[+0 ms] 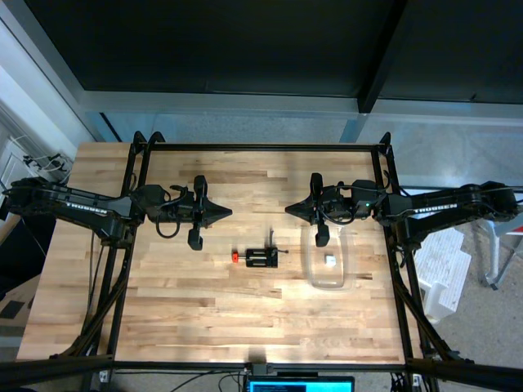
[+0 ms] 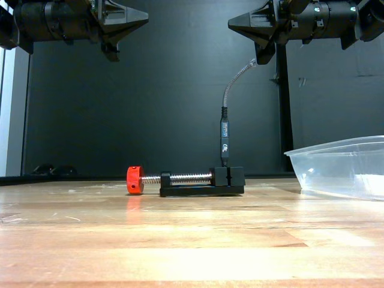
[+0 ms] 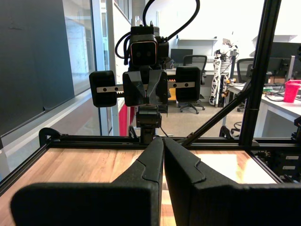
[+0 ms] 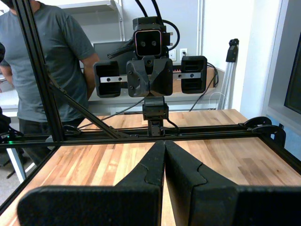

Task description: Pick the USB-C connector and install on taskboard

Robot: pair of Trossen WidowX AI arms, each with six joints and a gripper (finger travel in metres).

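The plug (image 2: 224,135) is seen standing upright in the block (image 2: 204,183), at its three o'clock end. Both pincers are seen pressed together: left gripper (image 1: 227,212) at the block's eleven o'clock, right gripper (image 1: 288,210) at one o'clock.

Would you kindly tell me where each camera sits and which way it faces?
High: above the near edge, looking down at table, taskboard and tray; both arms, left end effector and right end effector shut.
Low: tabletop height, level at the taskboard, connector upright on it; end effectors overhead.
Left wrist: on the left arm, along its end effector toward the right arm.
Right wrist: mirrored, toward the left arm.
High and low share taskboard and tray.
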